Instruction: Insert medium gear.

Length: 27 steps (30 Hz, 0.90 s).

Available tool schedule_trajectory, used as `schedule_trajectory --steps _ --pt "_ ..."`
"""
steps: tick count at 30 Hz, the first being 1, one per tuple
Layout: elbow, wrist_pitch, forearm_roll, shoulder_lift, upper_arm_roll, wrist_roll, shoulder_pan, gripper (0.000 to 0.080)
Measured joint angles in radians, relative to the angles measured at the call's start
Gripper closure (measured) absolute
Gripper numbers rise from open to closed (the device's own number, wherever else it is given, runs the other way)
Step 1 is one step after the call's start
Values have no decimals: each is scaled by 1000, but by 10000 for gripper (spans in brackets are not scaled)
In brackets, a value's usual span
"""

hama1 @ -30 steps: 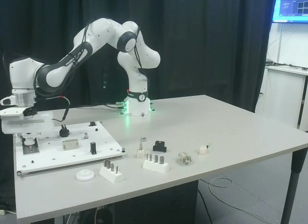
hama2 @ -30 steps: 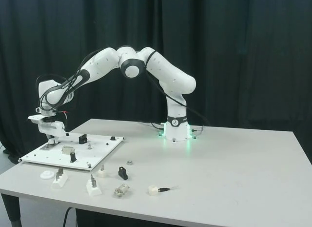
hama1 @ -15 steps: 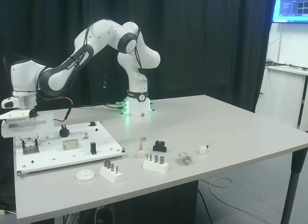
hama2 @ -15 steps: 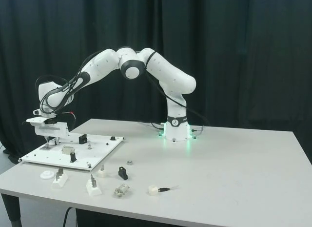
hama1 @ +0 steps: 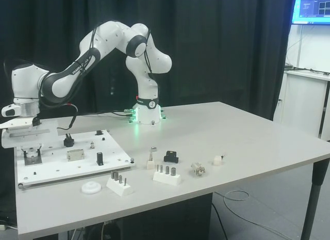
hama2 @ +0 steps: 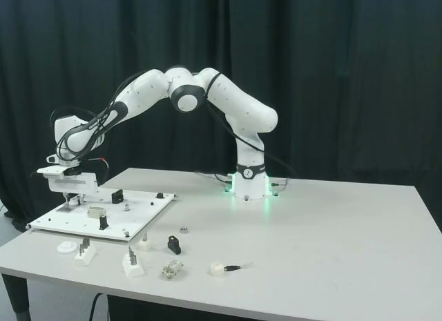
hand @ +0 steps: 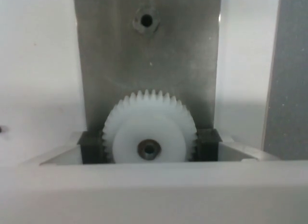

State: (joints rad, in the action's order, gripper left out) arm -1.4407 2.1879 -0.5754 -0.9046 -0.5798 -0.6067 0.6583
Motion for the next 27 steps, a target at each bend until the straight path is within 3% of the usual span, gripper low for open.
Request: schedule_trajectory --steps 27 --pt "0 -2 -11 0 -1 30 1 403"
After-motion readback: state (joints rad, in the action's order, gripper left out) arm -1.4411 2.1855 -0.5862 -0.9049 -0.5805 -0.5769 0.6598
